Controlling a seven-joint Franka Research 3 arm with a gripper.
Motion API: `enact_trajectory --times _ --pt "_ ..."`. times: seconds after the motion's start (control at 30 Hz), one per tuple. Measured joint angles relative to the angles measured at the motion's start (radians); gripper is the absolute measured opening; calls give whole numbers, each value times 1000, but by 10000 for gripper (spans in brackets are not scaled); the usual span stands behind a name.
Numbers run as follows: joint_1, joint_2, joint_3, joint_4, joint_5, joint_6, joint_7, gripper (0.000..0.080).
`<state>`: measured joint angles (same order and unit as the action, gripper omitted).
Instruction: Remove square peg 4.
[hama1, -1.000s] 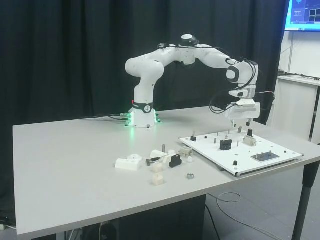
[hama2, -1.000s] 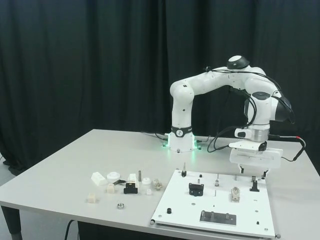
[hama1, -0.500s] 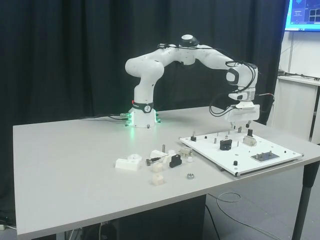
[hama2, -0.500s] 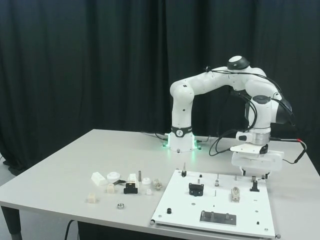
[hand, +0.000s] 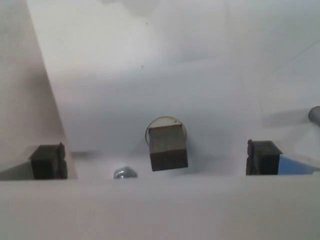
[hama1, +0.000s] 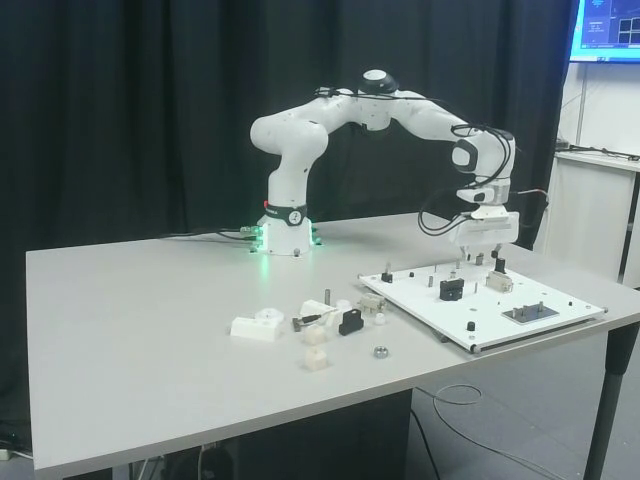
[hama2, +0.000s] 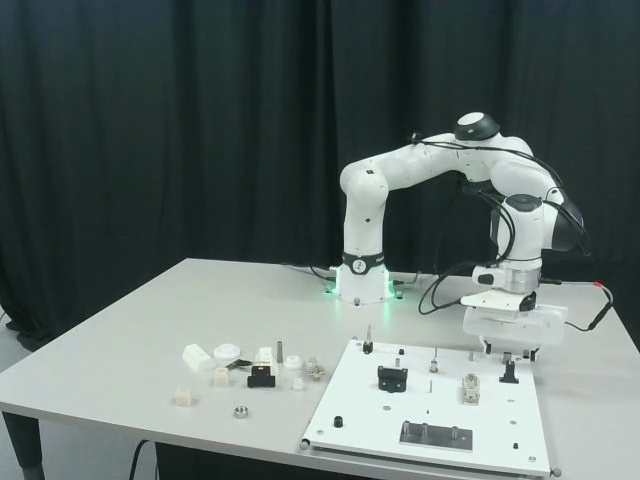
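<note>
The square peg (hand: 167, 147) is a dark upright block set in a round socket of the white board (hand: 125, 75). It stands about midway between my two black fingertips (hand: 47, 161), with wide gaps on both sides. My gripper (hand: 155, 159) is open and touches nothing. From the room cameras, the gripper (hama2: 508, 352) hangs just over the peg (hama2: 510, 372) at the far right corner of the board (hama2: 350, 400). The other room camera has the gripper (hama1: 487, 256) low over the peg (hama1: 498, 266).
A small bolt head (hand: 125, 173) sits in the board close to the peg. The board also carries a black block (hama2: 391, 378), a metal plate (hama2: 435, 435) and thin pins. Several loose white and black parts (hama2: 250, 372) lie on the grey table beside the board.
The arm has lowered the gripper toward the board and shifted it slightly outward, so it now hangs just above the peg. The peg and the other parts have not moved.
</note>
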<state>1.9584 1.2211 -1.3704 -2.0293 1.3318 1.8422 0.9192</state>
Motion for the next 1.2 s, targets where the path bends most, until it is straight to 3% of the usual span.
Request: enact_trajectory --times 0.37,0.4,0.57,0.6,0.87,0.9,1.2 --pt "-3 0 16 -5 0 21 0 800" --pt "-3 0 17 -6 0 22 0 540" --pt "-5 0 22 -12 0 30 0 540" --pt "-6 0 23 -13 0 32 0 380" --pt "-10 0 28 -10 8 38 -2 380" --pt "-10 0 28 -10 8 38 -2 157" --pt "-10 -1 28 -9 9 38 -2 157"
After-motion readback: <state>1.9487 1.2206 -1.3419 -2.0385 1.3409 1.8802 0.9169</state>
